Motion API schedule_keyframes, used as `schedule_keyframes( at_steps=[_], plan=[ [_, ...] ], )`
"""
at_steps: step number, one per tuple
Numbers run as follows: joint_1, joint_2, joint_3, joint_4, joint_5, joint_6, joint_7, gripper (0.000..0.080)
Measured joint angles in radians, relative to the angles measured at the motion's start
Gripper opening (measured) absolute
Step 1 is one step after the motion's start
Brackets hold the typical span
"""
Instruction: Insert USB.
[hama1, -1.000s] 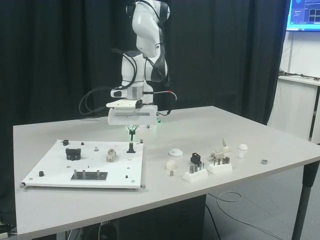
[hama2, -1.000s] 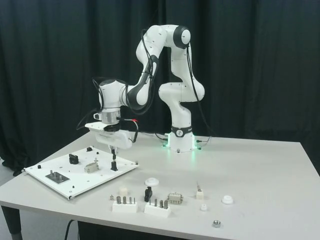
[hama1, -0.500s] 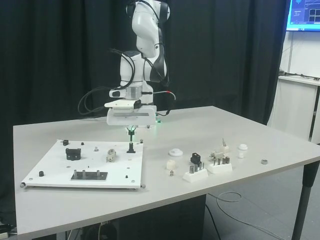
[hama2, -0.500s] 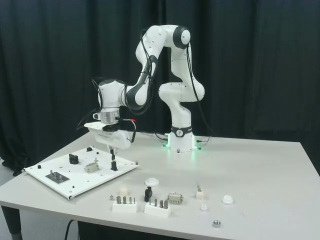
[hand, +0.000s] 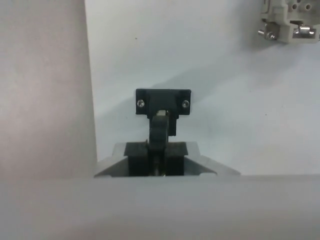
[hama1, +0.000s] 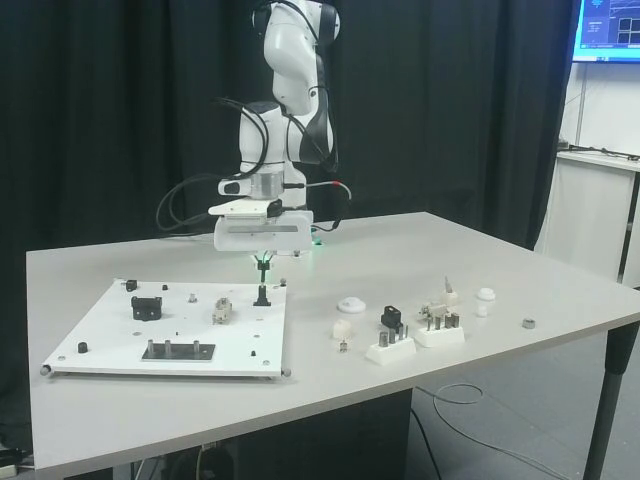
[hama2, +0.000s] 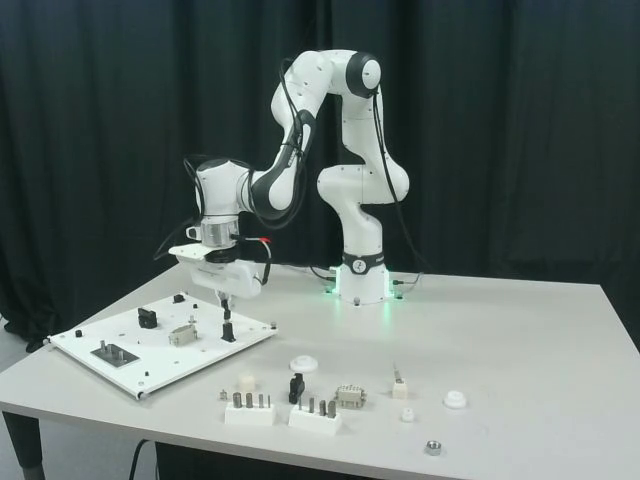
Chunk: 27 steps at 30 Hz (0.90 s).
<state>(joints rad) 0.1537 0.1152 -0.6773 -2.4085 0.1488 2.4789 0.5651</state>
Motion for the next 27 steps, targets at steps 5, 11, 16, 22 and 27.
schedule_keyframes(
  at_steps=[5, 11, 16, 22, 27],
  plan=[
    [0.000, 0.001, 0.000, 0.001, 0.000, 0.000, -0.007, 0.0064],
    [-0.001, 0.005, -0.003, 0.004, 0.000, 0.000, -0.015, 0.0064],
    [-0.001, 0.005, -0.004, 0.006, 0.000, -0.007, -0.018, 0.0064],
    [-0.001, 0.006, -0.003, 0.007, 0.000, -0.021, -0.018, 0.0064],
    [-0.001, 0.007, -0.002, 0.006, 0.000, -0.027, -0.018, 0.0064]
  ],
)
